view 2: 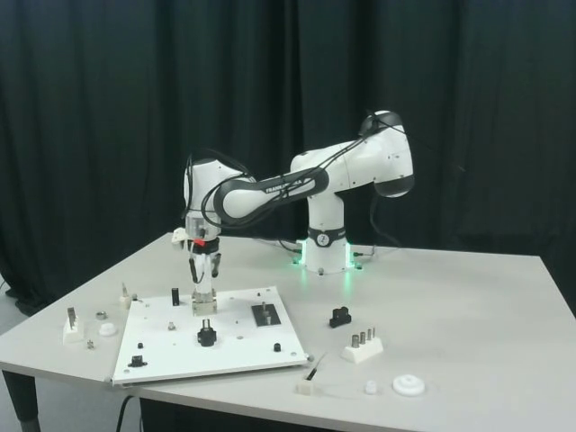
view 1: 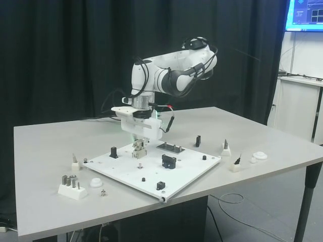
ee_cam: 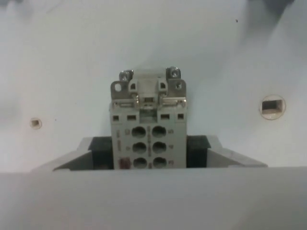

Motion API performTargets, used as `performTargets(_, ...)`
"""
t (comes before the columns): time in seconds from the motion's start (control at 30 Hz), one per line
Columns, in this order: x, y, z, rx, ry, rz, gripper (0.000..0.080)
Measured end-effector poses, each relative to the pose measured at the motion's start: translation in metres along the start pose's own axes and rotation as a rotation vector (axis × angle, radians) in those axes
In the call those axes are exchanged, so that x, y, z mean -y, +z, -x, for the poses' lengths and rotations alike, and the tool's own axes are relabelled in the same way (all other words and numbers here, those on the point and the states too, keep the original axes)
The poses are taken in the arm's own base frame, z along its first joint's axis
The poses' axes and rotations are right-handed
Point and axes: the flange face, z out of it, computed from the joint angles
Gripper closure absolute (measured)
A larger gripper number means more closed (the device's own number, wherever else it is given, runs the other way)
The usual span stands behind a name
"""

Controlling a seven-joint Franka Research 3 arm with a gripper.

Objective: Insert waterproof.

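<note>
The waterproof connector (ee_cam: 147, 129) is a grey block with several round sockets and metal clips at its far end. It stands upright on the white board (ee_cam: 57, 72). My gripper (ee_cam: 149, 152) is shut on it, with a black pad (ee_cam: 102, 152) on one side and another (ee_cam: 197, 151) on the other. In the first room view the gripper (view 1: 139, 142) hangs over the board's back left part with the connector (view 1: 138, 150) under it. The second room view shows the same connector (view 2: 204, 303) below the gripper (view 2: 203, 286). Whether the connector's base sits in a socket is hidden.
The board (view 1: 192, 169) carries black fixtures (view 1: 168, 162) (view 1: 114, 150) (view 1: 198, 140) and a grey plate (view 1: 171, 147). White holders (view 1: 70, 187) (view 1: 225, 147) (view 1: 235, 164) and a white disc (view 1: 259, 157) lie on the grey table. Two holes (ee_cam: 272, 106) (ee_cam: 35, 123) flank the connector.
</note>
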Motion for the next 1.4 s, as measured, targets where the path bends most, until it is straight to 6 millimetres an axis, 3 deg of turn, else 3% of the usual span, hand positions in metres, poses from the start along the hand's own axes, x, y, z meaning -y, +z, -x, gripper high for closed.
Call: performTargets(1.4,0.0004,0.0000,-0.0042,0.016,0.010,0.009,0.0491)
